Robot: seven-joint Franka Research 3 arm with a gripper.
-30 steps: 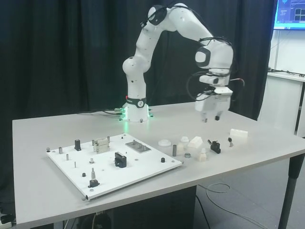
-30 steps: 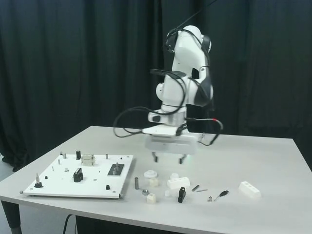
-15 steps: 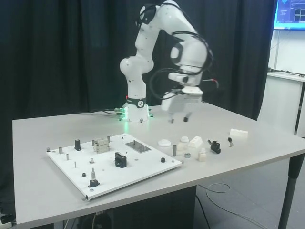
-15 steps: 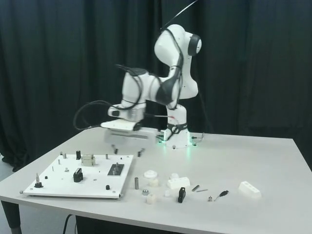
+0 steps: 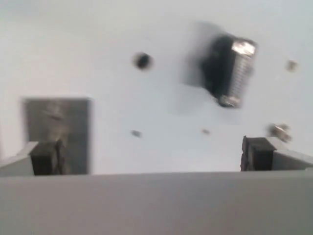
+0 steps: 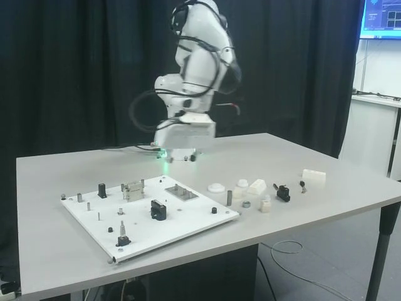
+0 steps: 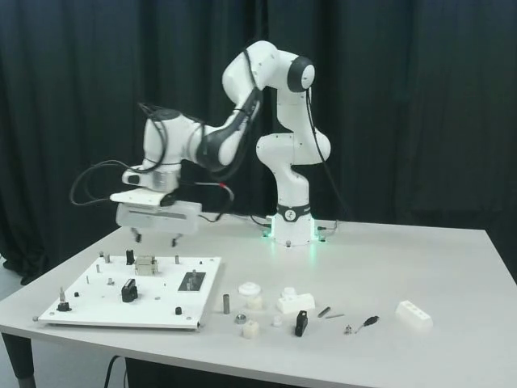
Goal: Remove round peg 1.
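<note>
A white board [image 6: 144,233] [image 7: 153,305] lies on the table's left part. Several small grey pegs stand on it, such as a peg [image 6: 79,197] near its far left corner; I cannot tell which one is round peg 1. My gripper [image 6: 181,158] [image 7: 154,238] hangs open well above the board's far side, with nothing between its fingers. The wrist view shows the gripper [image 5: 151,154] over the white board [image 5: 166,112], with a black block [image 5: 227,73], a small black knob [image 5: 142,60] and a grey plate [image 5: 57,132] below.
Right of the board lie loose parts: a grey cylinder [image 6: 230,197] [image 7: 227,303], white pieces [image 6: 255,186] [image 7: 295,303], a black clip [image 6: 282,192] [image 7: 300,322] and a white block [image 6: 313,175] [image 7: 413,314]. The arm's base [image 6: 175,147] [image 7: 291,226] glows green behind.
The arm has swung from above the loose parts over to above the white board. The gripper stays open and holds nothing.
</note>
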